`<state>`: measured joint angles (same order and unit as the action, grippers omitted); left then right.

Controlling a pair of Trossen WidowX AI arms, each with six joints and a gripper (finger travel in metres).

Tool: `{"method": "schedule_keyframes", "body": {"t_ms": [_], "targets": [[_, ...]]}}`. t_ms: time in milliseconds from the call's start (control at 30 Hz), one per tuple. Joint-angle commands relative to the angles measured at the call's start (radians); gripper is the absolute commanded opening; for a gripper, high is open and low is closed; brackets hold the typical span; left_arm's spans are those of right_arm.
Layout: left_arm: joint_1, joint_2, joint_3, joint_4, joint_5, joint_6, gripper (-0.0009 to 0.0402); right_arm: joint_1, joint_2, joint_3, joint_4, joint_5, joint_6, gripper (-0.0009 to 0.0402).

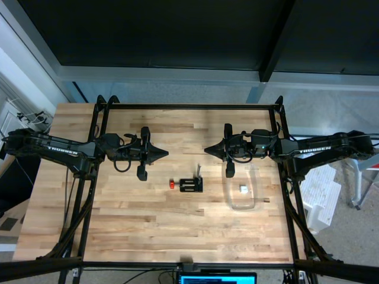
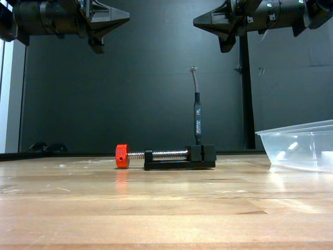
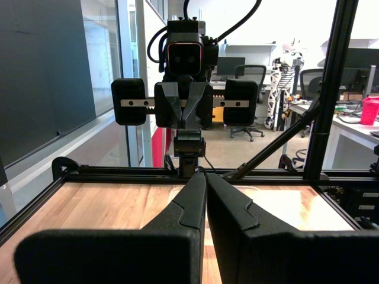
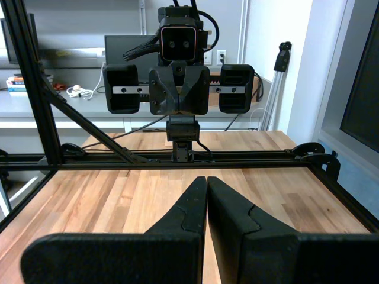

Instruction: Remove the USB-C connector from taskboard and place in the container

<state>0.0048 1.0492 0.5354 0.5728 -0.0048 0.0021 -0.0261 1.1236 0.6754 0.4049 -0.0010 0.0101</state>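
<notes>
The taskboard [image 1: 192, 184] is a small black clamp block with a red-orange knob [image 2: 122, 155], lying mid-table. The USB-C connector [image 2: 197, 121], a slim dark plug with a short grey cable stub, stands upright in the block's right end. The container [image 1: 243, 189], a clear tray, sits just right of the block with a small pale square piece [image 1: 243, 189] inside. My left gripper [image 1: 166, 154] hovers high behind and left of the block, fingers shut on nothing. My right gripper [image 1: 206, 149] hovers high behind it, facing the left one, also shut and empty.
A black metal frame [image 1: 189, 107] runs along the table's far edge and down both sides. In the low view both arms hang well above the tabletop. A laptop [image 1: 216, 277] sits at the near edge.
</notes>
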Motion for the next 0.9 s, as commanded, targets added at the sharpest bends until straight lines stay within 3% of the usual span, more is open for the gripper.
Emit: {"method": "schedule_keyframes", "body": {"t_ms": [33,633,900], "targets": [[0.001,0.000,0.000,0.000,0.000,0.000,0.0000,0.000,0.000,0.000,0.000,0.000,0.000,0.0000],[0.000,0.000,0.000,0.000,0.000,0.000,0.0000,0.001,-0.002,0.001,0.007,0.000,0.013,0.0000],[0.000,0.000,0.000,0.000,0.000,0.000,0.0000,0.010,-0.002,0.105,-0.296,0.000,0.033,0.0000]]}}
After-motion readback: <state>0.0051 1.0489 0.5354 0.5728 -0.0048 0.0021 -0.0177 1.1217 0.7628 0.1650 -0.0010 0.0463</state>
